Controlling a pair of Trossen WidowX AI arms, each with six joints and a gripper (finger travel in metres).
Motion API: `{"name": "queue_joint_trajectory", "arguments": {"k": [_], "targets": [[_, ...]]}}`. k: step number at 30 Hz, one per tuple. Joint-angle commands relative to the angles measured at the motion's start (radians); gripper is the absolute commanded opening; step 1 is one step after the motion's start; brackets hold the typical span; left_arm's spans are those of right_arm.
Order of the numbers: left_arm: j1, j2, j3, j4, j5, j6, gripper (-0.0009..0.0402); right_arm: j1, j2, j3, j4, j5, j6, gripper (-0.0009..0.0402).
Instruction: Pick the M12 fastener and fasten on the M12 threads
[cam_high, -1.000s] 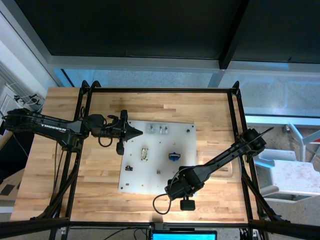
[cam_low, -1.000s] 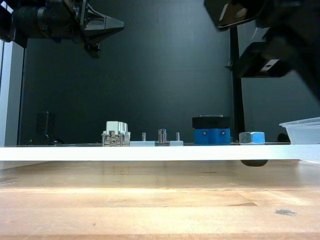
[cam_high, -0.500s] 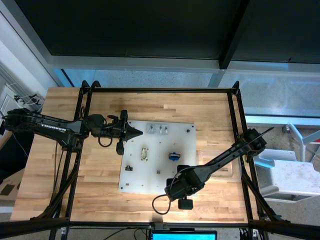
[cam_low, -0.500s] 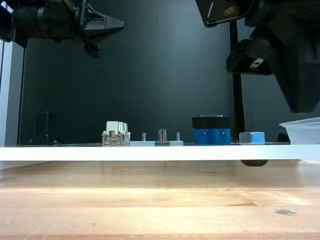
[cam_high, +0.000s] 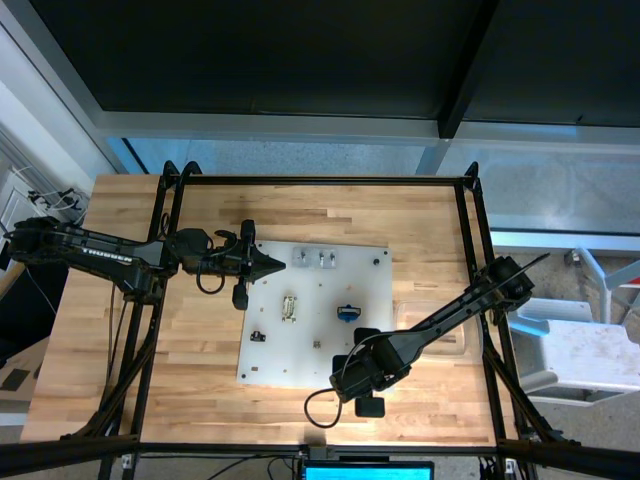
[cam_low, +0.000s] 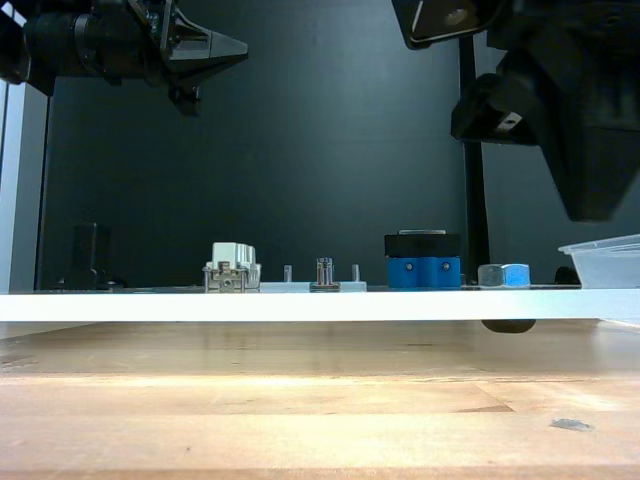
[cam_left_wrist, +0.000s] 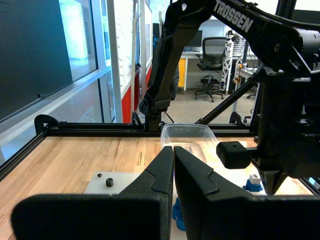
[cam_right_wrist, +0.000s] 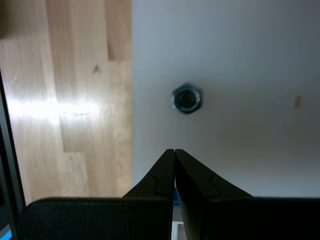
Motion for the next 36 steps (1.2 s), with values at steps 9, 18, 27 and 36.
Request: {"name": "queue_joint_trajectory", "arguments": {"k": [9, 18, 27, 36], "targets": [[0.000, 0.000, 0.000, 0.000, 0.000, 0.000, 0.0000, -0.006, -0.061, 0.000, 0.000, 0.048, 0.006, 0.0000], [0.000, 0.000, 0.000, 0.000, 0.000, 0.000, 0.0000, -0.007, -0.100, 0.000, 0.002, 0.046, 0.006, 0.0000], [0.000, 0.000, 0.000, 0.000, 0.000, 0.000, 0.0000, -0.007, -0.100, 0.000, 0.004, 0.046, 0.005, 0.0000], [0.000, 0.000, 0.000, 0.000, 0.000, 0.000, 0.0000, -0.007, -0.100, 0.000, 0.006, 0.045, 0.006, 0.0000]]}}
